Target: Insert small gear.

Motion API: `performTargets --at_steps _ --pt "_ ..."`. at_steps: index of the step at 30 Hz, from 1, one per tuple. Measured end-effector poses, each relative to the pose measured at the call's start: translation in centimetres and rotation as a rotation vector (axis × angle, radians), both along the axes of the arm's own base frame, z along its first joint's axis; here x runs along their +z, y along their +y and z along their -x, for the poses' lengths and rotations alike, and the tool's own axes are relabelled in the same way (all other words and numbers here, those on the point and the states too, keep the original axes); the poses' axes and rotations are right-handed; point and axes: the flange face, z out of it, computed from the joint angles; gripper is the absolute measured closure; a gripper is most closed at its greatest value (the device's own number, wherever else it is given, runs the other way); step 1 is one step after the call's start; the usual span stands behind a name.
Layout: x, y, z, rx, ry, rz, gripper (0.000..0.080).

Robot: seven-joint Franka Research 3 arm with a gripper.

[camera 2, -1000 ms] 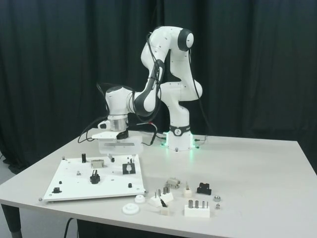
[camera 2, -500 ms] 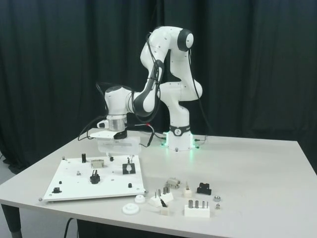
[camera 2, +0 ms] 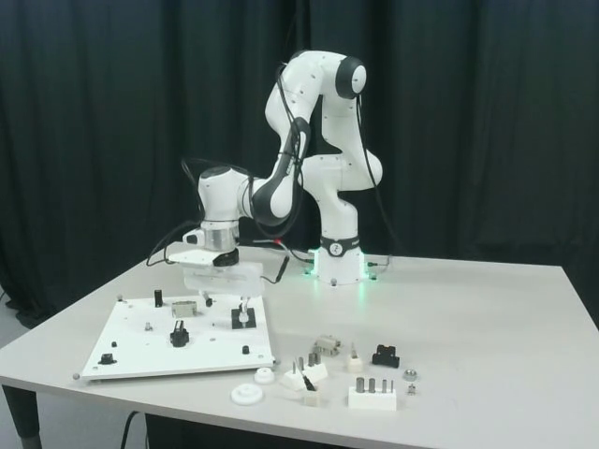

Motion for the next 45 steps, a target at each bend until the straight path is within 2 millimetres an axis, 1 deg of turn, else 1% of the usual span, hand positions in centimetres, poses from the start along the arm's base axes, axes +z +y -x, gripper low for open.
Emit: performTargets --at_steps 20,32,45 --pt "-0.7 0.3 -0.1 0.009 0.012 0.012 0.0003" --pt "-1.7 0.7 -0.4 0.026 0.011 0.041 0.0003" --pt "-1.4 0.7 -0.7 0.059 0.008 0.039 0.0003"
